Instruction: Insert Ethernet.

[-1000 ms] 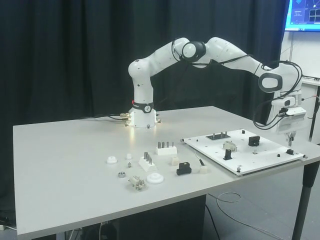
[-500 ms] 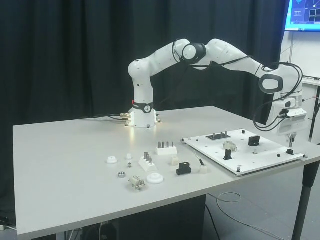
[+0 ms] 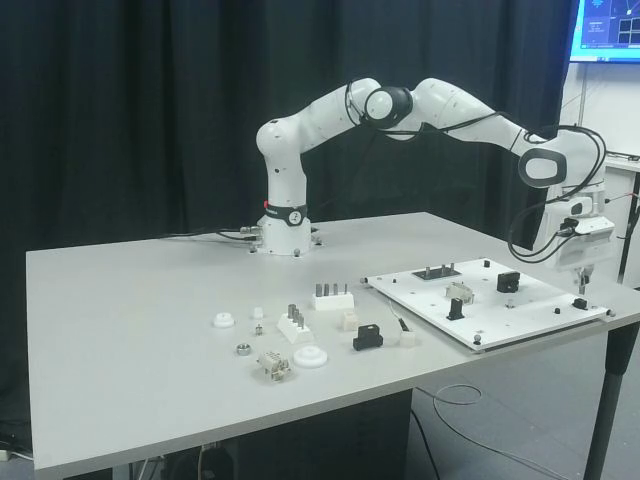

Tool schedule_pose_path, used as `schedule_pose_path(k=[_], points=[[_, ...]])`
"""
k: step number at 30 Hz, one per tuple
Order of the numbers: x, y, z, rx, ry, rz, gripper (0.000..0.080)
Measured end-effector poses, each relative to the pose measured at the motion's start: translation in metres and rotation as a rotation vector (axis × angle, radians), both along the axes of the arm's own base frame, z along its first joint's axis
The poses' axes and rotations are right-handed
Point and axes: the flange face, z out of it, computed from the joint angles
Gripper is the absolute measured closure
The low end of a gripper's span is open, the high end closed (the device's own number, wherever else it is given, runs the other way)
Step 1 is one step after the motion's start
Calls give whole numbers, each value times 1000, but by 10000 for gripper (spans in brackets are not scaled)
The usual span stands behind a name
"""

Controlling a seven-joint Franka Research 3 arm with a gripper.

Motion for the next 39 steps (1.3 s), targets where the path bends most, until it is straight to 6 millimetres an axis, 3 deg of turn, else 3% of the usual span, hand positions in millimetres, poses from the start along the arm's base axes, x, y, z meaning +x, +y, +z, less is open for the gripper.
schedule_pose_path(k=[39], points=[[2, -2, -8, -9, 4, 14, 729]])
